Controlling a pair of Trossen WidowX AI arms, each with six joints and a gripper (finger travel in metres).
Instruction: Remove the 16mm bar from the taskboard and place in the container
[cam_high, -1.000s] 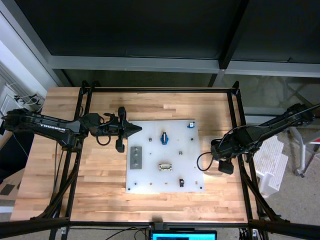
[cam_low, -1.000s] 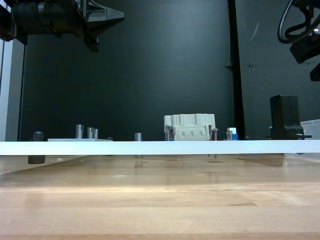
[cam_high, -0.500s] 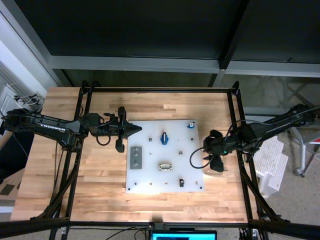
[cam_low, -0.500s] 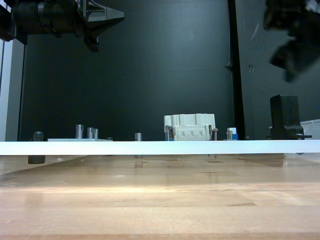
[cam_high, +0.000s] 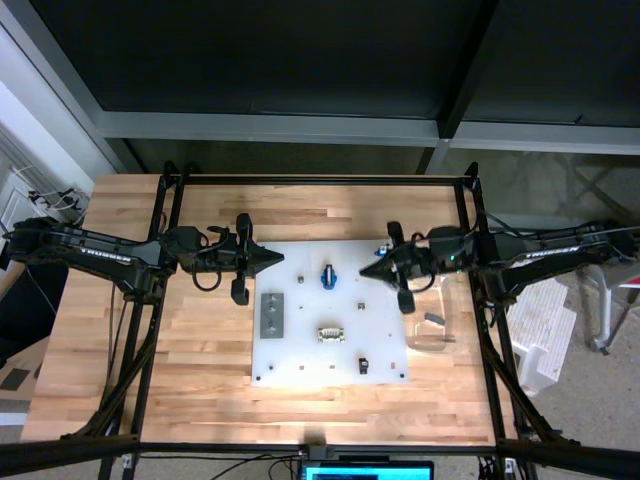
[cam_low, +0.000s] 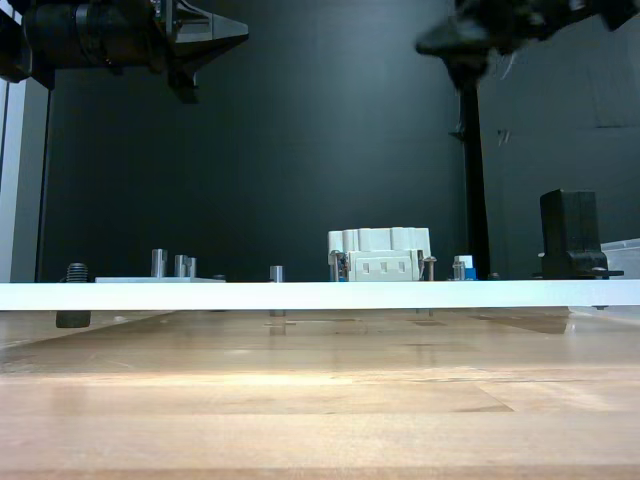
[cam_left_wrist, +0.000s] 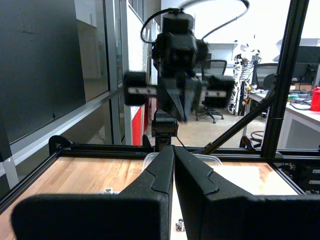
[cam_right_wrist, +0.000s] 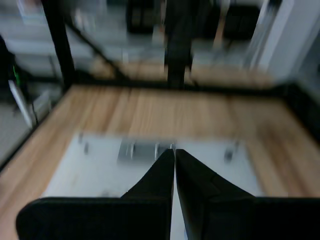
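Pale butcher-block table inside a black frame, dark wall behind. Square white taskboard (cam_high: 300, 345) flat on the middle of the table, carrying a grey block (cam_high: 272, 314) near its left edge, a blue knob (cam_high: 328, 276) toward its far edge, a silver connector (cam_high: 330, 334) closer to the middle and a black clip-like part (cam_high: 364, 365) by its near edge. Clear container (cam_high: 428, 346) on the table just beside the board's right edge; 16mm bar (cam_high: 434, 319) lying flat inside it, off the board, touched by neither arm. High over the board's far left corner, left gripper (cam_high: 280, 257), pointing toward the right arm, fingers (cam_left_wrist: 162, 170) pressed together on nothing. High over the far right part of the board, between the knob and the far right corner, right gripper (cam_high: 363, 272), pointing toward the left arm and well above the connector in the low view; fingers (cam_right_wrist: 160, 175) likewise pressed together, nothing between them
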